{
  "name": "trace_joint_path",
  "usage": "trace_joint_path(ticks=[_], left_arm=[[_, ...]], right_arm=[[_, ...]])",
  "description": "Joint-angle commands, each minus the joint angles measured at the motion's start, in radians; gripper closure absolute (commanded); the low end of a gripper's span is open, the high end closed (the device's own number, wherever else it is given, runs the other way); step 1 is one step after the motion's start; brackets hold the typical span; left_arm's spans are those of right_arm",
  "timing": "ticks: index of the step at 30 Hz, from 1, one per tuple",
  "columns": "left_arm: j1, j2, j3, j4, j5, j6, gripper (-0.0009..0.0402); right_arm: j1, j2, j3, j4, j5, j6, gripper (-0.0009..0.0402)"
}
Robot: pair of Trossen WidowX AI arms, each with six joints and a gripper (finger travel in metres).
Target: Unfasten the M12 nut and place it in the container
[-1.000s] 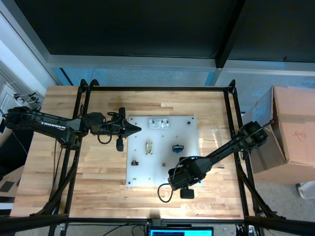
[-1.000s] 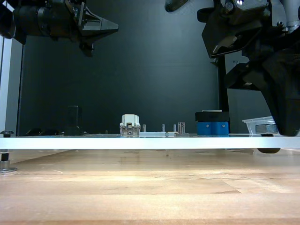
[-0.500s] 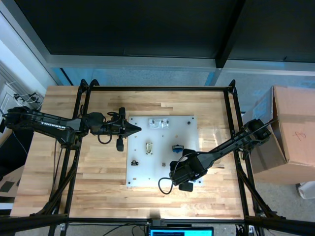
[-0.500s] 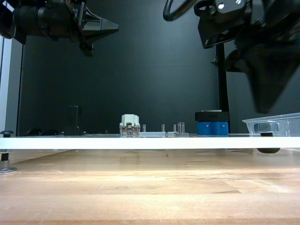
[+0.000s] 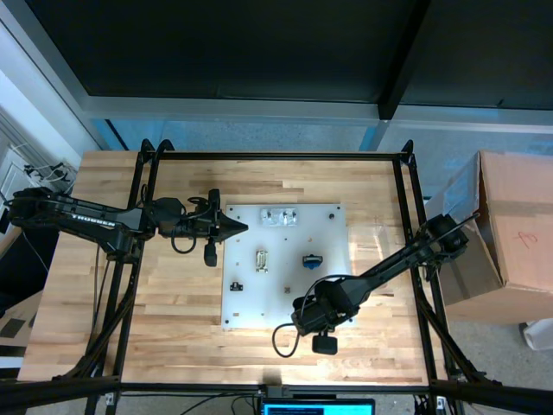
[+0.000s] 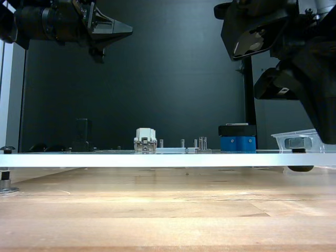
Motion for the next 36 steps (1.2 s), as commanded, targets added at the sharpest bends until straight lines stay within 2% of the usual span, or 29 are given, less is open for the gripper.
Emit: trace_joint_path(ticks=[1, 6, 15, 16, 19, 20, 21, 23, 25, 27, 34, 36], left_arm=[[0.0, 0.0, 0.0, 0.0, 0.0, 0.0, 0.0393], [0.0, 0.0, 0.0, 0.0, 0.0, 0.0, 0.0393], [0.0, 0.0, 0.0, 0.0, 0.0, 0.0, 0.0393], [0.0, 0.0, 0.0, 0.0, 0.0, 0.0, 0.0393], [0.0, 0.0, 0.0, 0.0, 0.0, 0.0, 0.0393], [0.0, 0.0, 0.0, 0.0, 0.0, 0.0, 0.0393], [0.0, 0.0, 0.0, 0.0, 0.0, 0.0, 0.0393], [0.0, 0.0, 0.0, 0.0, 0.0, 0.0, 0.0393], [0.0, 0.001, 0.0, -0.006, 0.0, 0.0, 0.0393], [0.0, 0.0, 0.0, -0.002, 0.0, 0.0, 0.0393], [0.0, 0.0, 0.0, -0.001, 0.0, 0.0, 0.0393], [0.0, 0.0, 0.0, 0.002, 0.0, 0.0, 0.0393]], right_arm=[[0.0, 0.0, -0.001, -0.016, 0.026, 0.004, 0.0393], [0.0, 0.0, -0.001, -0.038, 0.058, 0.009, 0.0393], [-0.001, 0.0, -0.001, -0.039, 0.059, -0.005, 0.0394], [-0.002, -0.005, -0.001, -0.048, 0.072, -0.02, 0.0393], [-0.001, -0.029, 0.008, -0.131, 0.267, 0.018, 0.0393], [-0.001, -0.037, 0.017, -0.162, 0.307, 0.019, 0.0393], [-0.001, -0.04, 0.029, -0.187, 0.332, 0.02, 0.0393], [-0.002, -0.047, 0.044, -0.215, 0.338, 0.019, 0.0393], [-0.002, -0.053, 0.044, -0.221, 0.331, 0.02, 0.0393], [-0.002, -0.056, 0.045, -0.222, 0.29, 0.019, 0.0393], [0.0, -0.051, 0.047, -0.157, 0.025, -0.018, 0.0393], [0.001, -0.043, 0.046, -0.123, -0.021, -0.043, 0.0393]])
